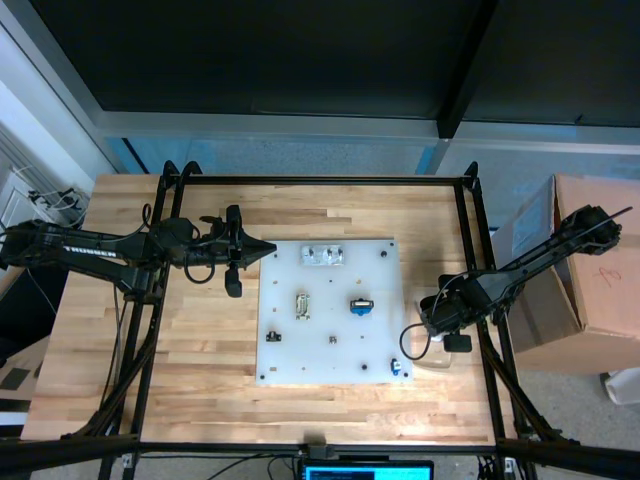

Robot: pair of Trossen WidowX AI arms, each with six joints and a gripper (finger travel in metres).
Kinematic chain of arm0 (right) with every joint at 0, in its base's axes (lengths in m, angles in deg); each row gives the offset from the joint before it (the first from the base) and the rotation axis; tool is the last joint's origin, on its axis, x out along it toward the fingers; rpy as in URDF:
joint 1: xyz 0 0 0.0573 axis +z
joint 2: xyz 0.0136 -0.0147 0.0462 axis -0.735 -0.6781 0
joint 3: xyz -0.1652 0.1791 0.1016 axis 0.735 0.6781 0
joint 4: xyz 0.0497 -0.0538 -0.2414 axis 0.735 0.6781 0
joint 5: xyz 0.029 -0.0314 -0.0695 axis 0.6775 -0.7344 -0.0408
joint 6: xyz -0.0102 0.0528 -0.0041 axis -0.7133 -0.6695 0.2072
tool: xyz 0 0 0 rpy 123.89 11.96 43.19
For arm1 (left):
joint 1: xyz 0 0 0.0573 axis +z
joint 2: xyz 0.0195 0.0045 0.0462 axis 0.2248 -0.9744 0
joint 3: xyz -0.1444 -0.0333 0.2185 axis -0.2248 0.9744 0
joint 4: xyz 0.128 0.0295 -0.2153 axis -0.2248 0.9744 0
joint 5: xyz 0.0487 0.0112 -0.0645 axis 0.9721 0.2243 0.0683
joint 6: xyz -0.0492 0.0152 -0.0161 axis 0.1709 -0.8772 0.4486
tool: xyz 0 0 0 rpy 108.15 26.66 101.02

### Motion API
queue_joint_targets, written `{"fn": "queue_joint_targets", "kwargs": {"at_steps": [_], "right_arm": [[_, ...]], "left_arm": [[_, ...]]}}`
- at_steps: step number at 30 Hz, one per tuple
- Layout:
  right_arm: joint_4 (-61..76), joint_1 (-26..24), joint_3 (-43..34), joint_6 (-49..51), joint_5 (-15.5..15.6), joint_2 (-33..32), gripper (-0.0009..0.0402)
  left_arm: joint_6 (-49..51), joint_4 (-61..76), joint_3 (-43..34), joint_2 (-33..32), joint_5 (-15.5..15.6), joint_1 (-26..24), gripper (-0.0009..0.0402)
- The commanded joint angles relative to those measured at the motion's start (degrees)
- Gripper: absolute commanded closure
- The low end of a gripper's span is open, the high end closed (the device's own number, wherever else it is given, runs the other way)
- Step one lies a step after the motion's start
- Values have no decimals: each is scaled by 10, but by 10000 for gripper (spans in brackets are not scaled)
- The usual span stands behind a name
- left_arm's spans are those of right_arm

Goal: Pick the RJ45 connector and install on the taskboard

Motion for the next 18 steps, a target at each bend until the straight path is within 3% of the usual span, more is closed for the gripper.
{"fn": "queue_joint_targets", "kwargs": {"at_steps": [1, 18], "right_arm": [[0, 1, 0, 0, -1, 0, 392], [7, 3, -9, -2, -1, 0, 393]], "left_arm": [[0, 0, 0, 0, 0, 0, 393], [0, 0, 0, 0, 0, 0, 393]]}}
